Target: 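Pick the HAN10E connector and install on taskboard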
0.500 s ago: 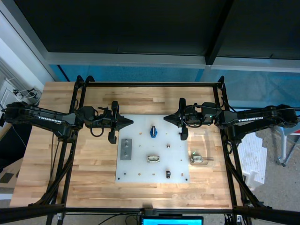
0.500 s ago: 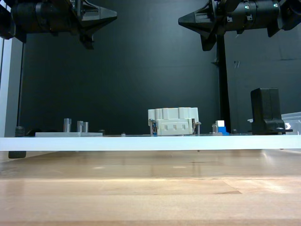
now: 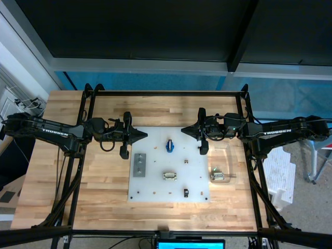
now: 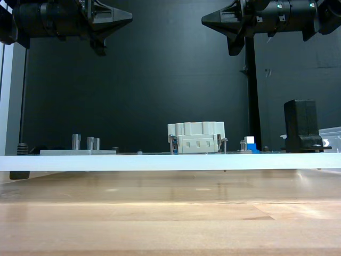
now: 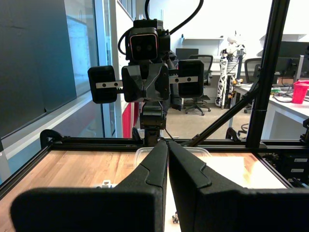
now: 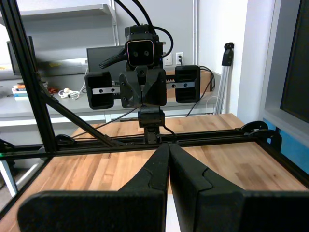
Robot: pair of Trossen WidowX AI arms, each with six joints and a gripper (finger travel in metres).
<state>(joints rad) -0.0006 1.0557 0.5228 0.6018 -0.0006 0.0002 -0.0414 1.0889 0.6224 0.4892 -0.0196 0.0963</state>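
Observation:
The HAN10E connector [image 3: 218, 176], a small beige-grey block with metal ends, lies in the clear tray right of the taskboard [image 3: 199, 179]. A similar beige block [image 3: 169, 177] stands on the white plate, seen side-on in the low view [image 4: 196, 137]. My left gripper [image 3: 145, 135] hovers high over the plate's far left corner, shut and empty. My right gripper [image 3: 183, 130] hovers high over the plate's far edge, pointing at the left one, also shut and empty. Each wrist view shows closed fingertips [image 5: 167, 145] [image 6: 169, 146] facing the other arm.
On the plate are a grey metal block [image 3: 140, 164], a blue part [image 3: 170, 146] and a small black part [image 3: 187, 193] [image 4: 302, 125]. The clear tray [image 3: 228, 151] lies under the right arm. A black frame rail [image 3: 166, 94] borders the wooden table.

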